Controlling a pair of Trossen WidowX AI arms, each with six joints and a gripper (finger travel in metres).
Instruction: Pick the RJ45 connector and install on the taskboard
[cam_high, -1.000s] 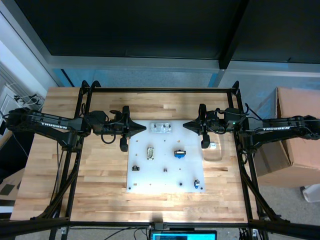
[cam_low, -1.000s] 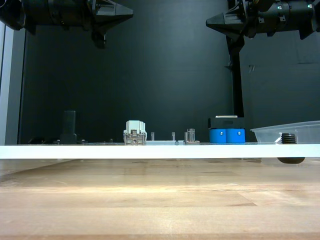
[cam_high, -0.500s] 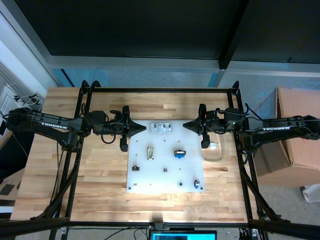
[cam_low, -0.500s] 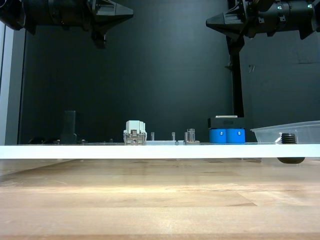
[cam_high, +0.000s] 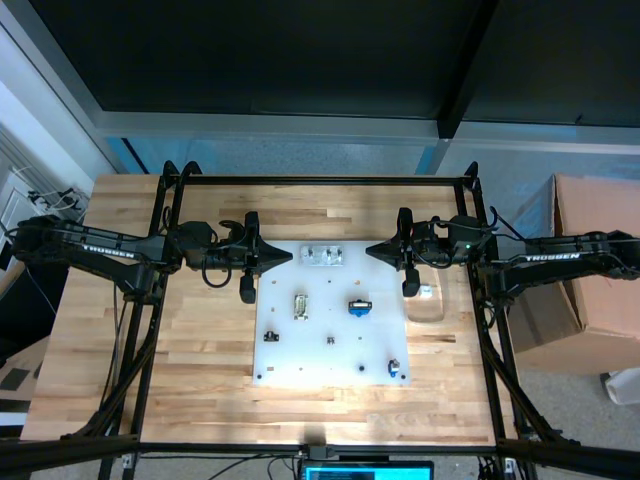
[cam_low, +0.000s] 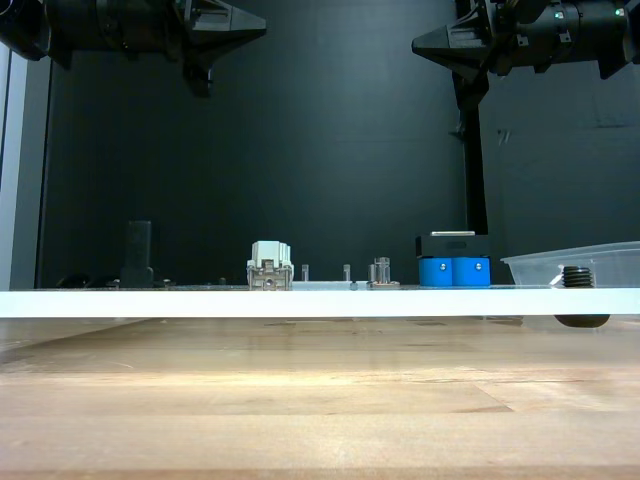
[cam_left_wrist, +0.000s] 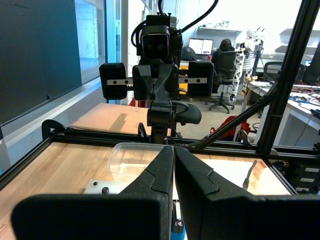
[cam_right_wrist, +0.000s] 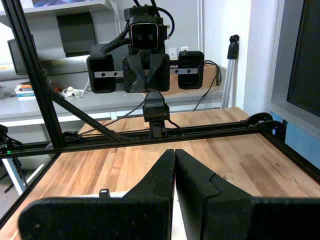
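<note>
Both arms matte black throughout. Left arm (cam_high: 100, 252) and right arm (cam_high: 560, 258): white TROSSEN lettering (cam_high: 105, 251) along the long link. Black cables (cam_high: 214, 270) loop at each wrist. Small green light (cam_high: 466, 245) on the right arm near its wrist.

Left gripper (cam_high: 288, 257) and right gripper (cam_high: 369, 250), both high above the tabletop (cam_high: 200, 350): black wedge-shaped fingers tapering to a point, the halves meeting along a thin seam.

Head-on from the wrist views: boxy two-lens camera (cam_left_wrist: 156, 42) above a pale toothed rail (cam_right_wrist: 111, 74), with small screws on the blocky finger carriers.

Mostly wood and plastic here
Surface (cam_high: 200, 380) is smooth pale wood, taskboard (cam_high: 300, 355) smooth white plastic, left hand (cam_high: 289, 257) and right hand (cam_high: 369, 250) matt black plastic.
</note>
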